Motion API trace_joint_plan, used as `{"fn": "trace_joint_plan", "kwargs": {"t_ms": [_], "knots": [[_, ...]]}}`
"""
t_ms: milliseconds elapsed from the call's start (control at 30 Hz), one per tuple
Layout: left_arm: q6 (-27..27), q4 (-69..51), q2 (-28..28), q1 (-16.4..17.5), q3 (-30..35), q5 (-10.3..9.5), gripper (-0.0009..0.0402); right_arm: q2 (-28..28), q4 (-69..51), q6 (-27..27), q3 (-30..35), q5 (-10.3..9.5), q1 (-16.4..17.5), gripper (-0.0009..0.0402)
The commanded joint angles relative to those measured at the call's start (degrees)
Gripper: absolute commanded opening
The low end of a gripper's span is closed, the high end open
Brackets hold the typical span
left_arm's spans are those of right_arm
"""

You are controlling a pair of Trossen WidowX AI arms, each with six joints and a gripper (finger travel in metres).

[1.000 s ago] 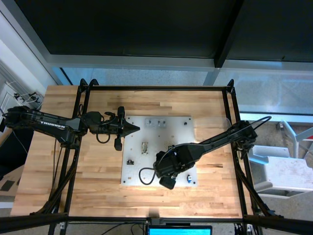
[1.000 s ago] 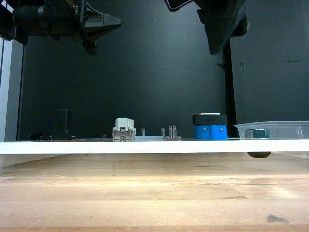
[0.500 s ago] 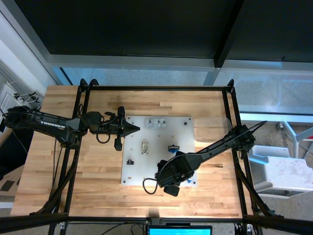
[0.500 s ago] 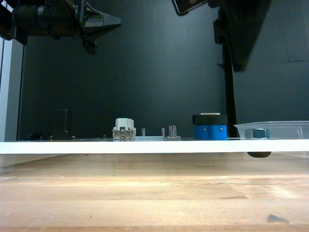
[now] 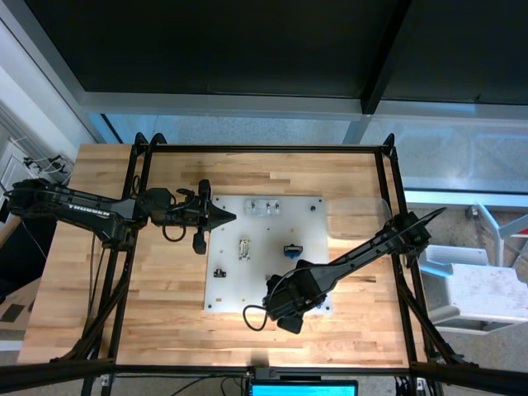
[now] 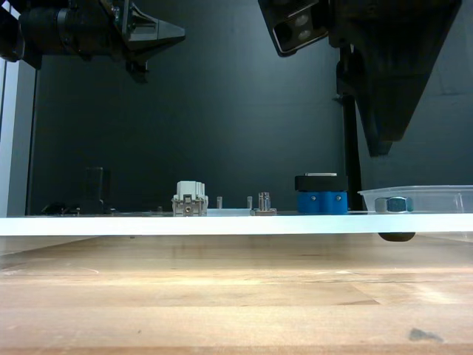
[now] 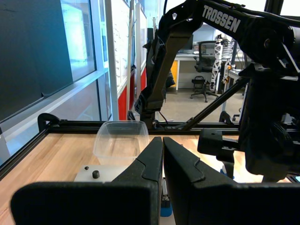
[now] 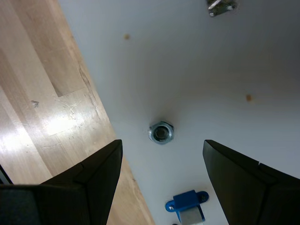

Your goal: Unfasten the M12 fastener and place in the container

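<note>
Fingers (image 8: pixel 93 180) (right gripper (image 8: pixel 162 145)) frame nut (image 8: pixel 161 132); left gripper (image 5: pixel 227 217) aloft.

TROSSEN on right arm (image 7: pixel 224 18) and left arm (image 5: pixel 82 209)

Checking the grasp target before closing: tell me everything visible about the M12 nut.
The M12 nut is small, silver, hexagonal metal with a dark centre. It sits on the white board near its edge, not in the container. Nothing grips it: the right gripper hangs open above it; the left gripper is shut at the board's left edge.
</note>
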Motion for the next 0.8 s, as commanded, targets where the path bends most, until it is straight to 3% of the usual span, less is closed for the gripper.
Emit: {"fn": "trace_joint_plan", "kwargs": {"t_ms": [33, 800], "knots": [[0.00, 0.02, 0.02, 0.02, 0.00, 0.02, 0.0000, 1.38, 0.83, -1.38, -0.02, -0.09, 0.15, 0.0240], [0.00, 0.00, 0.02, 0.02, 0.00, 0.00, 0.0000, 1.62, 6.14, -3.04, -5.90, -0.68, -0.28, 0.0235]]}}
